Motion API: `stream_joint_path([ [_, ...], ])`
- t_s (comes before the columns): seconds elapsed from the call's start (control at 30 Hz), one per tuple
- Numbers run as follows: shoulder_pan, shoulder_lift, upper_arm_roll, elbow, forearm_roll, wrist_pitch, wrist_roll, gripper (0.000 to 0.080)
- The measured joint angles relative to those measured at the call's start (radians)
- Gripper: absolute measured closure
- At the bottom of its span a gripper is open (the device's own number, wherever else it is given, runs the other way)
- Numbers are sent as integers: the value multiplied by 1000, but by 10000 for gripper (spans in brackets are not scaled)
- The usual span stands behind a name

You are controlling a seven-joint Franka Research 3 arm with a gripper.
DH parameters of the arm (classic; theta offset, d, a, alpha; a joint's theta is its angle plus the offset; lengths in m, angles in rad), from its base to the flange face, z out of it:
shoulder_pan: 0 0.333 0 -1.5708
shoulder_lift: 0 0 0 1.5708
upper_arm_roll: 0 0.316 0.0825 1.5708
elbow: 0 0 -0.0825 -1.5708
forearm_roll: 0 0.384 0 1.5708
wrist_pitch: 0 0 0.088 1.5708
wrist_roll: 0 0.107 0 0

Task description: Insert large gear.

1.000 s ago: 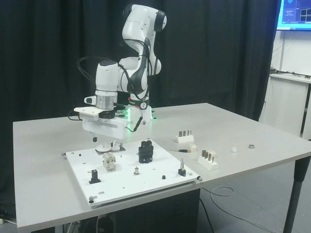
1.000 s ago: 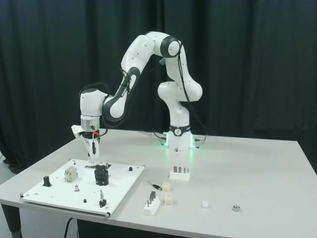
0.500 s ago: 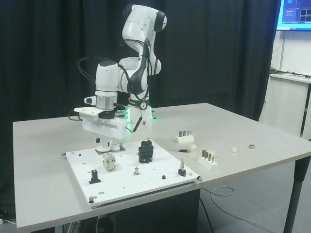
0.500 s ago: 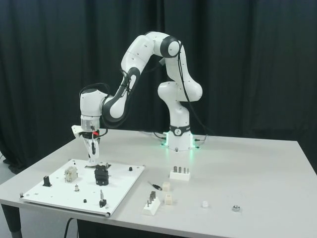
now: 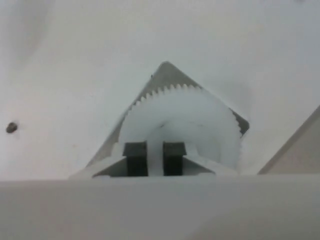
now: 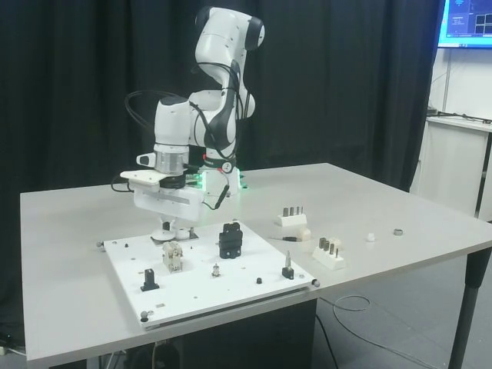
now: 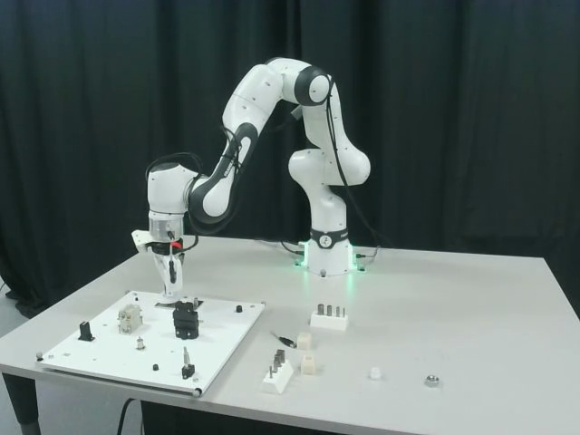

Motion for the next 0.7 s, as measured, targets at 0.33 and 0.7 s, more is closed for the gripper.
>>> stream_joint_path([
  [0.33,3,0,-1,2,3,0,7,760],
  [0.7,3,0,-4,1,2,-3,3,802],
])
